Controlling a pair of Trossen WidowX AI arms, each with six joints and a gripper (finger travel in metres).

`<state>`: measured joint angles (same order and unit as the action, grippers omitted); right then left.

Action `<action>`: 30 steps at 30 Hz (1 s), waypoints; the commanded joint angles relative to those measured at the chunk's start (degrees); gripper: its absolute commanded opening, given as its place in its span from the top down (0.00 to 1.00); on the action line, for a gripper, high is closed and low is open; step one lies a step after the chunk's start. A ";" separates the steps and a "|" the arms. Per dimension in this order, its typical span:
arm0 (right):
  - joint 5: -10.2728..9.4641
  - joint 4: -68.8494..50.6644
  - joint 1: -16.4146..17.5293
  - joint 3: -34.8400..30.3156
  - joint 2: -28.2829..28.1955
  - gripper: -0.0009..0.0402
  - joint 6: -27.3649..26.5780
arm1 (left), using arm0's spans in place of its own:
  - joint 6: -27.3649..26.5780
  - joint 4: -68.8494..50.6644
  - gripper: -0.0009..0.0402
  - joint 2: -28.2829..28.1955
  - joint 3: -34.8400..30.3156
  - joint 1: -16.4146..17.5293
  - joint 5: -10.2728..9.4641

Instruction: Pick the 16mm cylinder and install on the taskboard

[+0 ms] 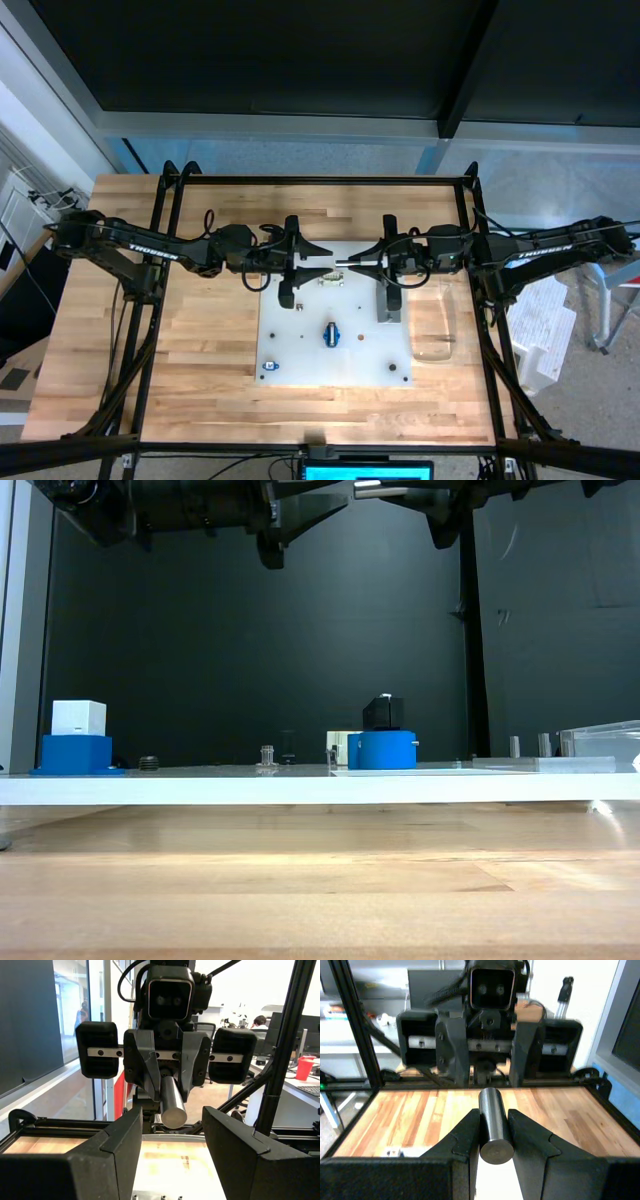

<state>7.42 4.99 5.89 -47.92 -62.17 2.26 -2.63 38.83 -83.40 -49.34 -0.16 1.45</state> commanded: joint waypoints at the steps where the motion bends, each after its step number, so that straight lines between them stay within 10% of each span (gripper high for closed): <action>1: 0.09 -7.06 0.15 -2.05 -0.15 0.98 0.52 | -0.07 -0.04 0.61 0.85 0.90 0.00 0.31; 16: 0.52 -37.03 1.88 -12.79 -1.75 0.98 6.08 | -1.14 0.02 0.66 2.03 2.78 0.04 0.92; 30: -0.04 -64.39 6.51 -27.28 -18.23 0.98 9.44 | -1.14 0.02 0.66 2.01 2.78 0.04 0.90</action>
<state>7.75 -57.82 12.14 -74.19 -79.00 11.31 -3.81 38.85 -81.32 -46.57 -0.12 2.35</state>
